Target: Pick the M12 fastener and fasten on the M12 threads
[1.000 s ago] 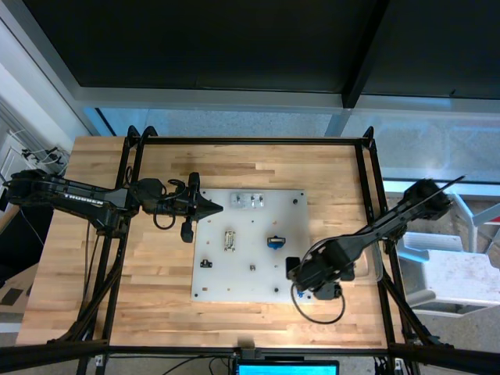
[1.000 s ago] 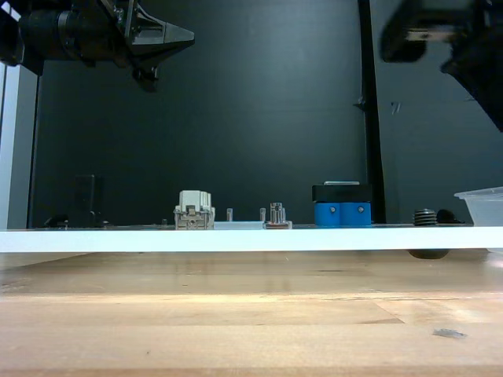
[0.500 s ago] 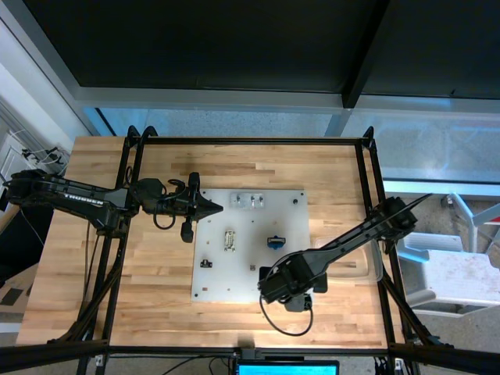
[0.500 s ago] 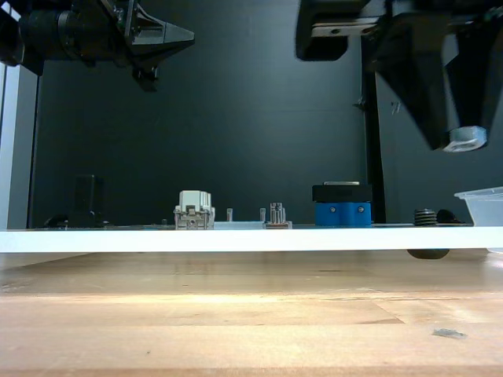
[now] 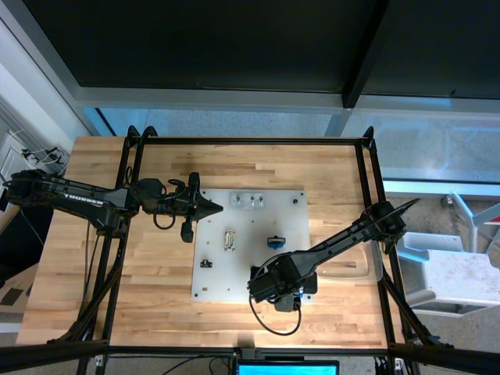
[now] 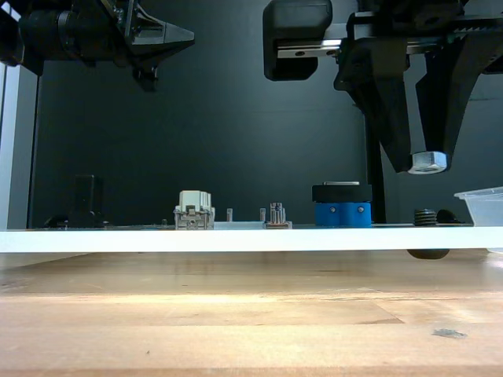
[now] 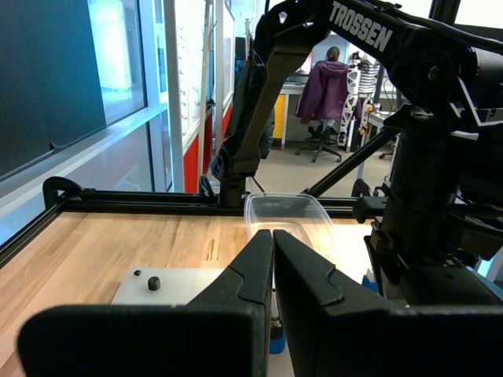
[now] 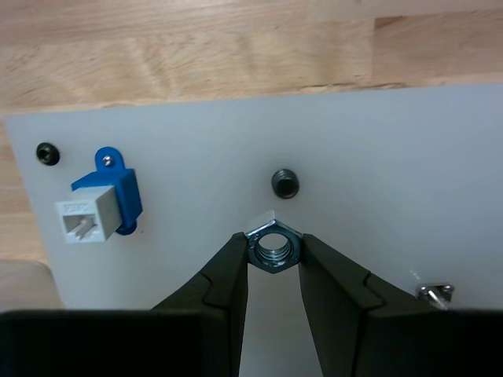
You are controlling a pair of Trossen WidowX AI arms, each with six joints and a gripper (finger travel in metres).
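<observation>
Aloft, left gripper [image 5: 217,208] hangs; right gripper [image 6: 427,159] pinches threaded hexagonal nut [image 8: 273,250].

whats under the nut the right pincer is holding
The nut, held in the right pincer, hangs over white board, the bare stud roughly below it. High view: the arm covers that spot. Left pincer sits parked far left.

Robotics lab, black Trossen left arm [image 5: 70,197] and right arm [image 5: 344,241] over a wooden table [image 5: 258,160], black frame [image 5: 250,141] around it, white task board [image 5: 246,226], glass walls [image 7: 118,63], person in purple [image 7: 324,86] seated beyond.
</observation>
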